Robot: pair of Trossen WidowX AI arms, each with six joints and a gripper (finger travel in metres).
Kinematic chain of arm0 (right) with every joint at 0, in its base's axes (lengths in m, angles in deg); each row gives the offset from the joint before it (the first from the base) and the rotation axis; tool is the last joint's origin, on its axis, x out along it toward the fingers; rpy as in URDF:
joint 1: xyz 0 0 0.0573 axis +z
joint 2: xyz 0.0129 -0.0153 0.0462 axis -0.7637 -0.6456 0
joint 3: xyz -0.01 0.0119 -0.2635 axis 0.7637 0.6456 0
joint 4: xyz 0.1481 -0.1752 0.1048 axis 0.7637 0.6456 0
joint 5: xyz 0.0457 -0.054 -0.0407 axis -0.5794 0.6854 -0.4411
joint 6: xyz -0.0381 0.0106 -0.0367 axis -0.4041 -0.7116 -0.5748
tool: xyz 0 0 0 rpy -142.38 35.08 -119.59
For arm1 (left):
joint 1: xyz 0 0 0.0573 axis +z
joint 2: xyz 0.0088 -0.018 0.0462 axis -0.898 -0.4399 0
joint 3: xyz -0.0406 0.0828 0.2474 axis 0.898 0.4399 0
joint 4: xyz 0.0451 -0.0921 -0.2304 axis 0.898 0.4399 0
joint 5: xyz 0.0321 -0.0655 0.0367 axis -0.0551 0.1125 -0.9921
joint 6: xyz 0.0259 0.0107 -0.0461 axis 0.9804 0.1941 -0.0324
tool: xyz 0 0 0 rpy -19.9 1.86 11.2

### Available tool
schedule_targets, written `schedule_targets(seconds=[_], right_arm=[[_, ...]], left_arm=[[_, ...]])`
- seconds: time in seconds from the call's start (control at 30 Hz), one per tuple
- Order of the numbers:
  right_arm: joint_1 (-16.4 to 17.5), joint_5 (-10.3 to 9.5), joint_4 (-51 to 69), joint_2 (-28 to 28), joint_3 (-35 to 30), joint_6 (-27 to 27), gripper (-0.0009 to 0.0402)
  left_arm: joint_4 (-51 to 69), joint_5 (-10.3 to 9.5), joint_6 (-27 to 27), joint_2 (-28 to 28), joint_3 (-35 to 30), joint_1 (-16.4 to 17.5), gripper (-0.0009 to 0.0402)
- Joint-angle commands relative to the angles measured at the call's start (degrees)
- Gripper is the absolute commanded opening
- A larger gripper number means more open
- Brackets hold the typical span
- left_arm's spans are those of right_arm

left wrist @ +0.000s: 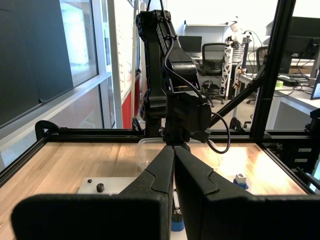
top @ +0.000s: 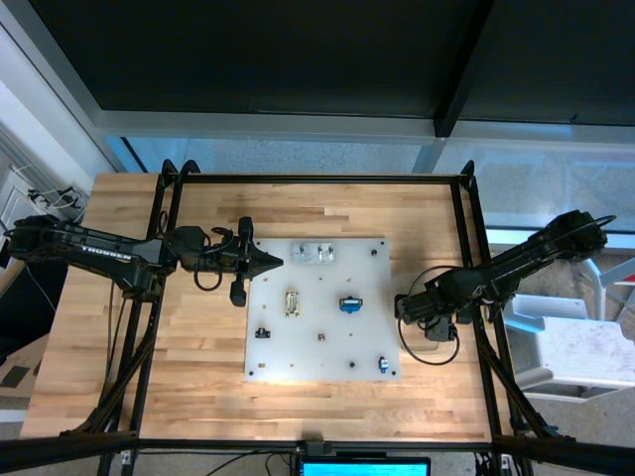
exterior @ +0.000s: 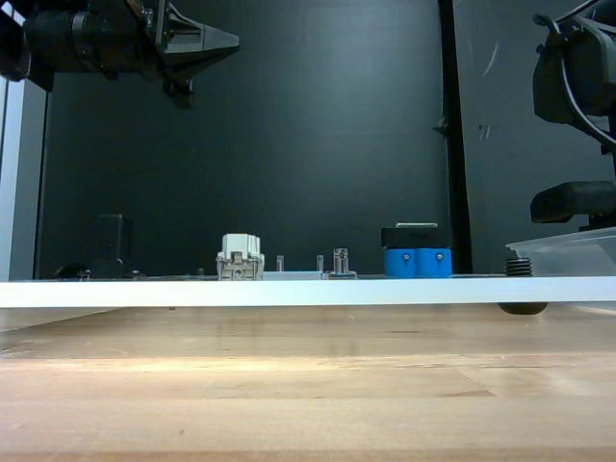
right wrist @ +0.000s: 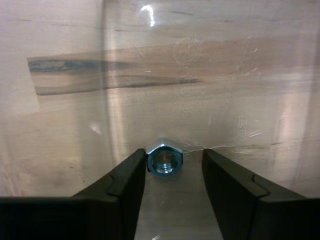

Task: Pick the M12 fastener and fasten on the M12 threads

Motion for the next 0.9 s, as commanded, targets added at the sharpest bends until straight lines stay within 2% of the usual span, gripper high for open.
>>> schedule_targets(seconds=[0.03,0.17,0.3,0.43,0.7,0.9], right_arm=[[0.02,-0.17,0.17,-0.09,0.13,0.04,0.0118],[0.02,-0.24,0.04,-0.09,0.13,0.04,0.0090],[0.02,-1.70,-0.15,-0.09,0.13,0.07,0.0067],[0.02,-1.62,-0.15,-0.09,0.13,0.07,0.0052],[0.02,-1.49,0.11,0.07,-0.44,0.74,0.0038],[0.02,-1.44,3.69,0.72,-3.61,1.84,0.0036]], left_arm=[[-0.02,0.00,0.02,-0.02,-0.02,0.02,0.0000],[-0.02,0.00,0.02,-0.02,-0.02,0.02,0.0000],[-0.02,0.00,0.02,-0.02,-0.02,0.00,0.0000],[-0.02,0.00,0.02,-0.02,-0.02,0.00,0.0000],[-0.02,0.00,0.02,-0.02,-0.02,0.00,0.0000],[-0.02,0.00,0.02,-0.02,-0.02,0.00,0.0000]])
